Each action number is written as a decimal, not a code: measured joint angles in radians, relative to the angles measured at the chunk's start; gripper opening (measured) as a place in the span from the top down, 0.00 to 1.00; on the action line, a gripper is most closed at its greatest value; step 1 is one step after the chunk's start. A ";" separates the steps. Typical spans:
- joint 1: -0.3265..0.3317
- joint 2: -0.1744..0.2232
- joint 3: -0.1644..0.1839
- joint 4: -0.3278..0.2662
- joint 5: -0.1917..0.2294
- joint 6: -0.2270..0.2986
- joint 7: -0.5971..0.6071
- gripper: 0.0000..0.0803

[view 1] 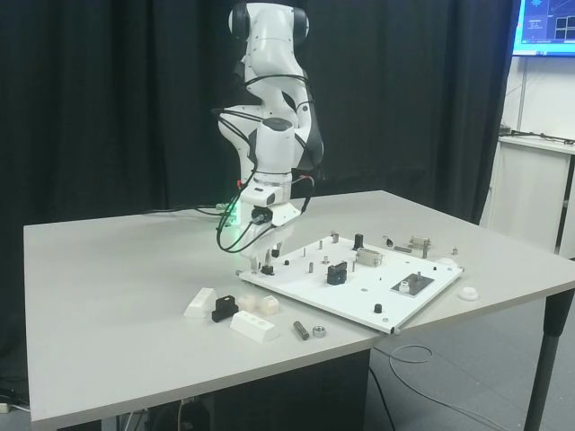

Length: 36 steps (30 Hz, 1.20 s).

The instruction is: Remove Ethernet.

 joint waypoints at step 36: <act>0.000 0.008 0.000 -0.001 0.045 0.009 -0.019 0.14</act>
